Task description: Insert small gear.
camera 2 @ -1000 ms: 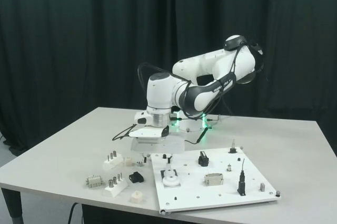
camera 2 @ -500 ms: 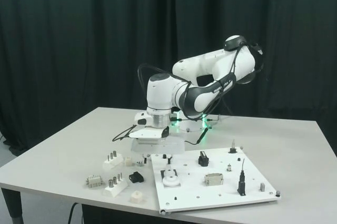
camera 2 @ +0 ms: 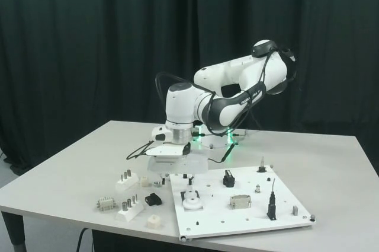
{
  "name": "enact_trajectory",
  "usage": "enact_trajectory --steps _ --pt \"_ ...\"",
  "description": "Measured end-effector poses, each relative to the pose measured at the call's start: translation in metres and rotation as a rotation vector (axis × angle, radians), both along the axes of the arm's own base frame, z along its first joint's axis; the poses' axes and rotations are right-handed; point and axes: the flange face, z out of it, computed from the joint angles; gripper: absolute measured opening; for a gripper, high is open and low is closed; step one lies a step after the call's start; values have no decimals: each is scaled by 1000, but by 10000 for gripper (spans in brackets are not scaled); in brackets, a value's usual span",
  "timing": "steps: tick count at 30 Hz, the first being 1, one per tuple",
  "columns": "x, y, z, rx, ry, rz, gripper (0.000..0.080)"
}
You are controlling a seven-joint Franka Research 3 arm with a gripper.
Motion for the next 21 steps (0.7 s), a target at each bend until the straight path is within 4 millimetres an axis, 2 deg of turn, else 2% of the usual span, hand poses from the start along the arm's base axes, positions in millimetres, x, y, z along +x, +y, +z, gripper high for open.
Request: enact_trajectory --steps 21 --pt "-3 13 0 34 30 13 800"
